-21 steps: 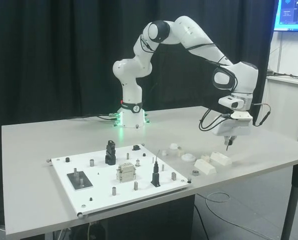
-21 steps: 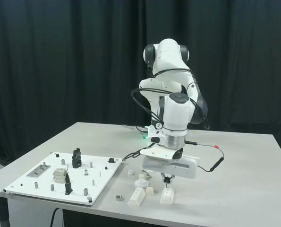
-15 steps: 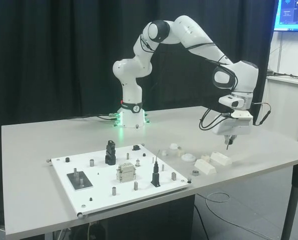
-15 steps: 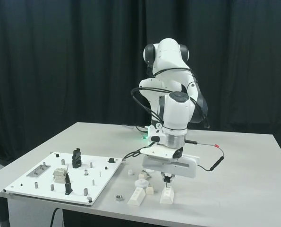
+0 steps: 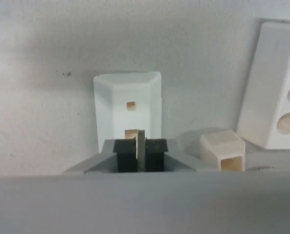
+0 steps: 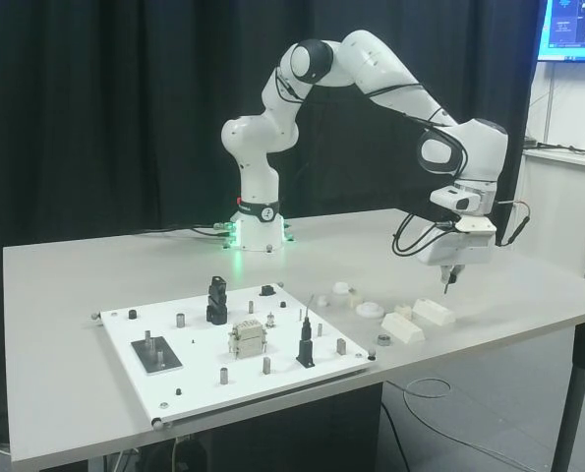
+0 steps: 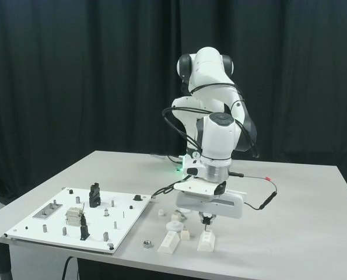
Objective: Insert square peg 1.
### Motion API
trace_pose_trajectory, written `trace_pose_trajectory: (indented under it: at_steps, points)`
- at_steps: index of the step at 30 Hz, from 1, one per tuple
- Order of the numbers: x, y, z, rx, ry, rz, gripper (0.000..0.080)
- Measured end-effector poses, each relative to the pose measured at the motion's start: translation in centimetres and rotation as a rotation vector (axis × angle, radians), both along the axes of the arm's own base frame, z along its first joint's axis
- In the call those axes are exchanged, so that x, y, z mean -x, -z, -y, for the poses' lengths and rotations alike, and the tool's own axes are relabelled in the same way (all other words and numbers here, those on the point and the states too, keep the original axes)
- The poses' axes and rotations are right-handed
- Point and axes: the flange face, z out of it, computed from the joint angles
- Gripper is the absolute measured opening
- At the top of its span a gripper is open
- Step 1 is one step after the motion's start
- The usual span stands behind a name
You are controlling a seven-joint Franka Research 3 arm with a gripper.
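In the wrist view my gripper point(image 5: 141, 155) is shut on a thin grey square peg point(image 5: 141, 146), which stands upright between the black pads point(image 5: 125, 155). Right below it lies a white block point(image 5: 128, 109) with small square holes in its top. The peg's tip hangs over the nearer hole, apart from the block. The first room view shows the gripper point(image 6: 449, 278) a little above that block point(image 6: 435, 312) at the table's right side. In the second room view the gripper point(image 7: 207, 222) hovers over the same block point(image 7: 206, 240).
A small hollow block point(image 5: 222, 147) and a longer white block point(image 5: 276, 92) with round holes lie beside the target. White discs point(image 6: 370, 309) and a nut point(image 6: 382, 340) lie nearby. The white assembly board point(image 6: 189, 379) with its fixtures lies to the left.
The gripper has risen slightly above the white block, with the peg still held. Nothing else on the table has moved.
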Motion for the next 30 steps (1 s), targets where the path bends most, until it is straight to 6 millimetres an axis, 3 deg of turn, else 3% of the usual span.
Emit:
trace_pose_trajectory:
  at_steps: [30]
  points:
    - [-0.16,0.14,0.29,0.000,0.010,0.008,0.0034]
